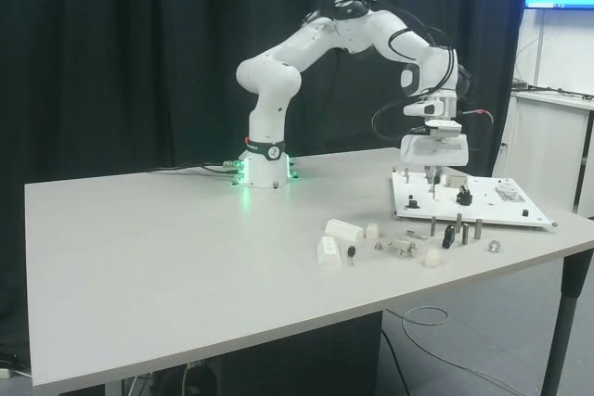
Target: Place round peg 1.
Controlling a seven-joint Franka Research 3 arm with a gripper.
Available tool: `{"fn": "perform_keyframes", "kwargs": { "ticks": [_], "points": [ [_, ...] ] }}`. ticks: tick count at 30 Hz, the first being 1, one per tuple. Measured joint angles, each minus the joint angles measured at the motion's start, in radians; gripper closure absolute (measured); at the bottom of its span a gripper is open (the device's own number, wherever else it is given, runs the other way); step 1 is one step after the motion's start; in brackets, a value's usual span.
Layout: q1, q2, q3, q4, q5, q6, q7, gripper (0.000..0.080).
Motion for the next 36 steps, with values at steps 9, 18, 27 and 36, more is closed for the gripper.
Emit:
{"fn": "perform_keyframes", "kwargs": {
  "ticks": [9,18,27,36],
  "points": [
    [-0.085,0.018,-0.001,0.049,0.000,-0.023,-0.100,0.0787],
    [-0.179,0.026,-0.001,0.095,0.000,-0.065,-0.251,0.0787],
    [-0.263,0.045,0.007,0.150,0.000,-0.134,-0.368,0.0787],
    [-0.323,0.080,0.029,0.198,0.003,-0.180,-0.447,0.0787]
  ]
}}
